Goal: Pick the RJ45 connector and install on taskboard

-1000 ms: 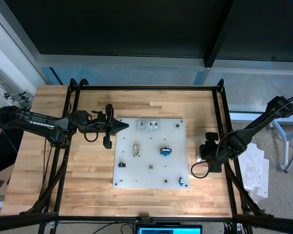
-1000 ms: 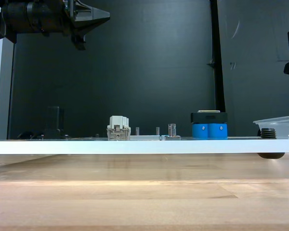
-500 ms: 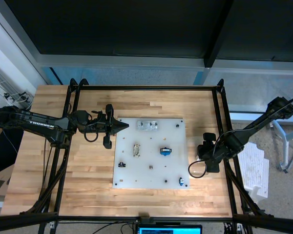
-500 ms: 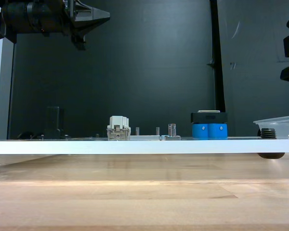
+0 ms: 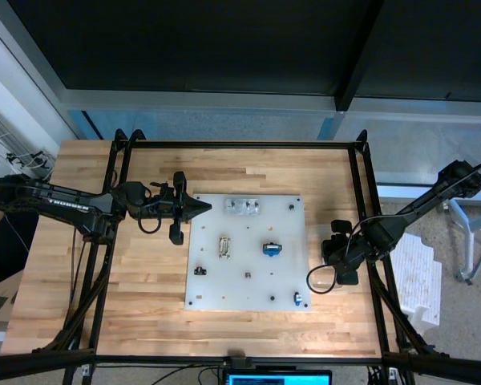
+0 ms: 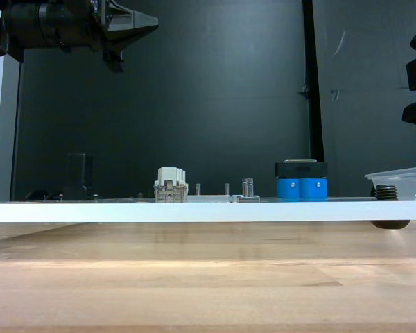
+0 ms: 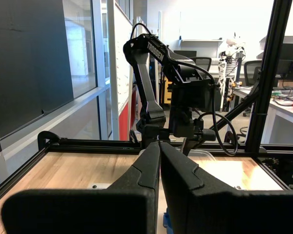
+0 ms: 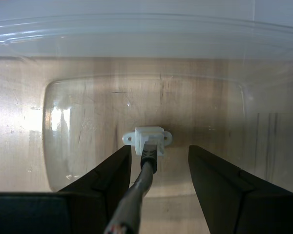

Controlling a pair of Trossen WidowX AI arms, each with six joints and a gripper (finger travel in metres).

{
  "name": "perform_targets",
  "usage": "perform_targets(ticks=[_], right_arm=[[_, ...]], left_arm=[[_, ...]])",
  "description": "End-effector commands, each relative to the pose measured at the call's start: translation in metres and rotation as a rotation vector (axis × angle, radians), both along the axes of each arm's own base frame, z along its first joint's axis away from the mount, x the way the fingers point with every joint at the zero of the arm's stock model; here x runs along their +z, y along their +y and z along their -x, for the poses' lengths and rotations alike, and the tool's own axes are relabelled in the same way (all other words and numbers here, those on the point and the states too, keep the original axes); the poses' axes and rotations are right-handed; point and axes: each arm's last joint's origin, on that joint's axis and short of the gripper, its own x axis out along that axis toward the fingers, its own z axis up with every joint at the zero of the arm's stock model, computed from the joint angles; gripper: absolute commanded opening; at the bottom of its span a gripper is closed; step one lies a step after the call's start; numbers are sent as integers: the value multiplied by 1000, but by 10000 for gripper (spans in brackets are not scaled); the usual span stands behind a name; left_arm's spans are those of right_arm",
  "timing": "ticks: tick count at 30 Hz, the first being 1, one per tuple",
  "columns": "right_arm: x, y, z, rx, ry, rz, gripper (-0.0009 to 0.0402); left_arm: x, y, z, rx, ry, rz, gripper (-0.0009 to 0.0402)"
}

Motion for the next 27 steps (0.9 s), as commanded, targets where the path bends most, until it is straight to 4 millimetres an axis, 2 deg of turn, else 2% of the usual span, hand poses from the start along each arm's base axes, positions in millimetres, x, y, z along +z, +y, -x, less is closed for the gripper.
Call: perform_targets(ticks=[1,12,25,27], right_arm=[[0,0,0,0,0,1,145],[0,0,0,8,2,5,90],[1,0,0,16,2,4,0],[1,0,0,16,3,3,1]], left_arm=[[0,0,0,0,0,0,0],[0,0,0,0,0,0,0],[0,0,0,0,0,0,0],[0,0,0,0,0,0,0]])
